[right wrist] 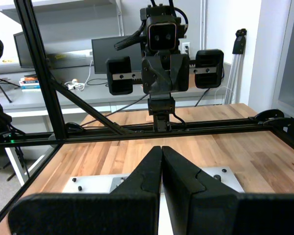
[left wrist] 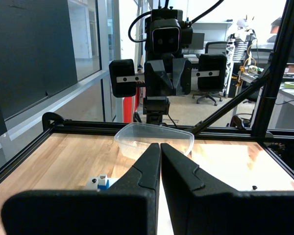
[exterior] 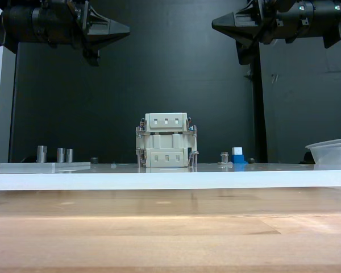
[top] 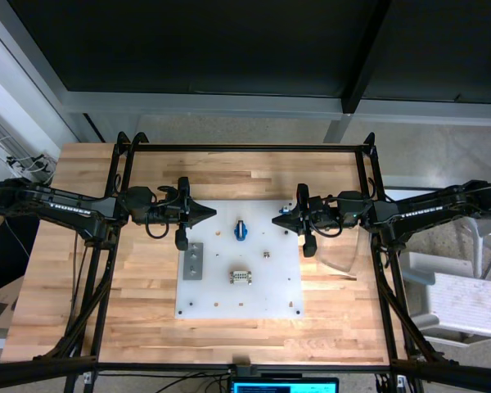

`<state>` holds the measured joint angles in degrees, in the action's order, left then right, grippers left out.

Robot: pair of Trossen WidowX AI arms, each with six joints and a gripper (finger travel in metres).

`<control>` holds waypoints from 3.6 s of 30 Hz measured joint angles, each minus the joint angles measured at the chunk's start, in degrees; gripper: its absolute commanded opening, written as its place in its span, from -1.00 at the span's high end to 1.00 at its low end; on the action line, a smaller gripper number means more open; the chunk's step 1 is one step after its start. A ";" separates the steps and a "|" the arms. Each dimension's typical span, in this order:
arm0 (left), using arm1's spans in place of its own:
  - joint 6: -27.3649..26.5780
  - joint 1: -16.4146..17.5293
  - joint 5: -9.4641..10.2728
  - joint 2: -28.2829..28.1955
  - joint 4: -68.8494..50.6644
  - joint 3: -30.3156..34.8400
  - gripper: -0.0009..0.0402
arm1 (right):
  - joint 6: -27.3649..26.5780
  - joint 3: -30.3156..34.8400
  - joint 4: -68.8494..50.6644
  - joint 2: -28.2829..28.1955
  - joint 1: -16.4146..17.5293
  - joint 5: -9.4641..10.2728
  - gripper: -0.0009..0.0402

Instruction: Remove the HAN10-E connector and place it in the container

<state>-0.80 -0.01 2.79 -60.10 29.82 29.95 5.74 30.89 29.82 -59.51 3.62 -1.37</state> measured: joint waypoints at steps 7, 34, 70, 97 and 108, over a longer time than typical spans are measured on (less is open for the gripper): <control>-0.02 0.00 -0.02 0.00 0.02 0.00 0.96 | 0.39 5.01 -7.04 -0.04 0.02 0.02 0.96; -0.02 0.00 0.00 0.00 0.02 -0.02 0.96 | 2.19 45.68 -66.86 -20.46 3.39 -0.07 0.96; 0.00 0.00 0.00 0.00 0.02 0.00 0.96 | 8.74 89.26 -102.07 -55.74 8.87 -0.57 0.96; 0.00 0.00 0.00 0.02 -0.09 -0.02 0.96 | 11.37 91.62 -101.96 -63.06 11.76 -2.10 -0.09; 0.00 0.00 0.00 0.02 -0.04 -0.02 0.96 | 11.39 87.36 -96.80 -63.06 11.87 -2.25 -0.42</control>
<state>-0.80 -0.01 2.79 -60.07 29.78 29.93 17.12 118.26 -66.98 -122.56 15.49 -3.62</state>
